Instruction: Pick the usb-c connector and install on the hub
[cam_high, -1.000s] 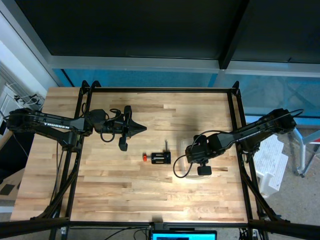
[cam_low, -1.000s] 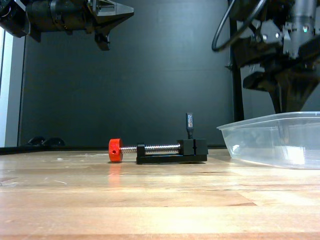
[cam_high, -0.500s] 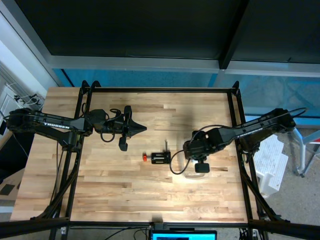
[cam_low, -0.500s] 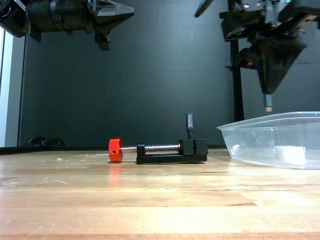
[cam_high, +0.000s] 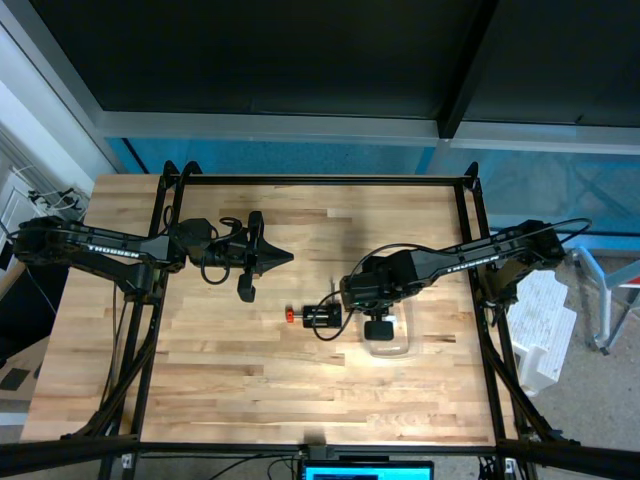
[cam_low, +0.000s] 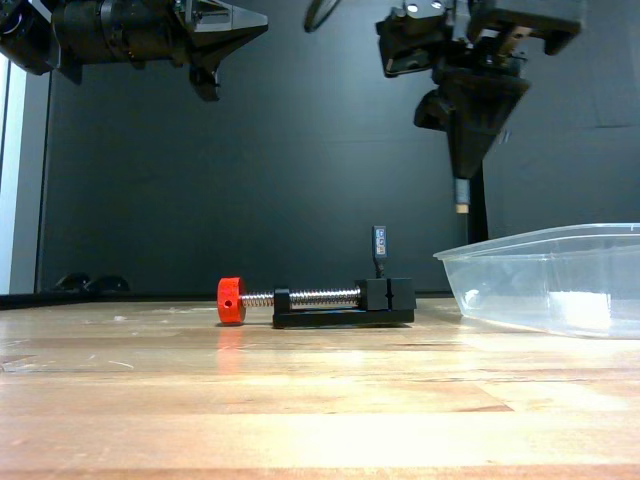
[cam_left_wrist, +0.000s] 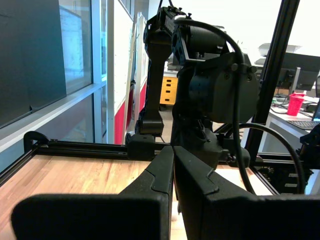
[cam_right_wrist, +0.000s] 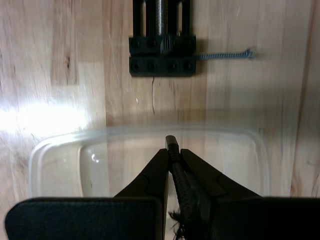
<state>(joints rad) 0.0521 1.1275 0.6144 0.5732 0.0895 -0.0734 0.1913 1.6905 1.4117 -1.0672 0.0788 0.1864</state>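
My right gripper (cam_low: 461, 170) hangs point-down, shut on the usb-c connector (cam_low: 461, 196), whose tip shows below the fingers. In the right wrist view the connector (cam_right_wrist: 171, 144) sits between the fingers, over the clear bin's rim nearest the clamp. The black clamp (cam_low: 345, 300) with a red knob (cam_low: 231, 300) lies on the table and holds the small upright hub (cam_low: 379, 245). The connector is above and to the right of the hub, clear of it. My left gripper (cam_high: 285, 257) hovers high over the back left of the table, shut and empty.
A clear plastic bin (cam_low: 560, 275) stands right of the clamp, below and beside my right gripper. Its rim (cam_right_wrist: 55, 145) shows in the right wrist view. Black frame rails (cam_high: 320, 180) border the wooden table.
My right gripper has moved left from over the bin toward the clamp, rising a little, with the connector still held. The left arm has not moved.
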